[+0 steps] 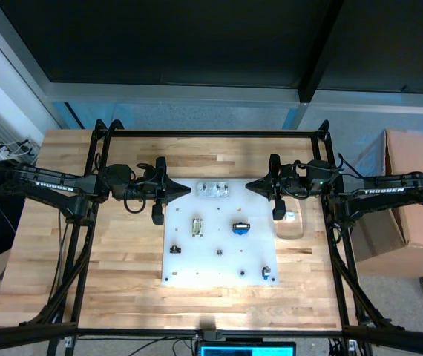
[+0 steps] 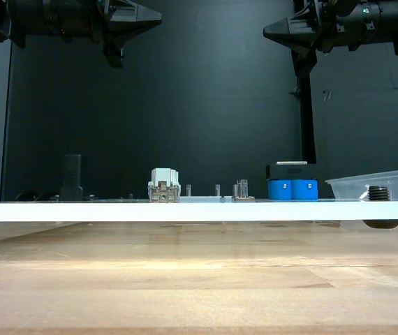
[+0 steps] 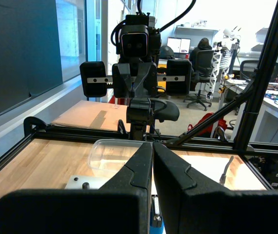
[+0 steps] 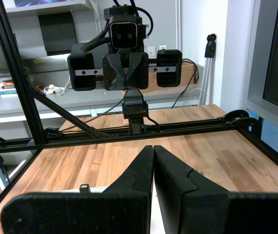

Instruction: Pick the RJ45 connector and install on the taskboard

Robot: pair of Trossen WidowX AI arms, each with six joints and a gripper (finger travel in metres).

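Note:
The blue jack (image 1: pixel 269 275) sits at the white board's (image 1: pixel 189 263) near right corner, and a grey piece covers its top. A thin grey cable stub (image 3: pixel 226 172) rises from the board in the left wrist view, so the connector looks seated in the jack; how deep it sits I cannot tell. In the clear tray (image 1: pixel 300 231) the white block (image 1: pixel 291 216) is pale, with nothing dark on it. High over the board's far left edge, my left gripper (image 1: pixel 188 190) is shut and empty. Facing it above the far right edge, my right gripper (image 1: pixel 248 185) is also shut and empty.
On the board stand a second blue part (image 1: pixel 240 228), a pale socket (image 1: pixel 197 226) and a clear fixture (image 1: pixel 214 190). A black frame (image 1: pixel 211 134) runs around the table. A cardboard box (image 1: pixel 412 200) sits off the right edge.

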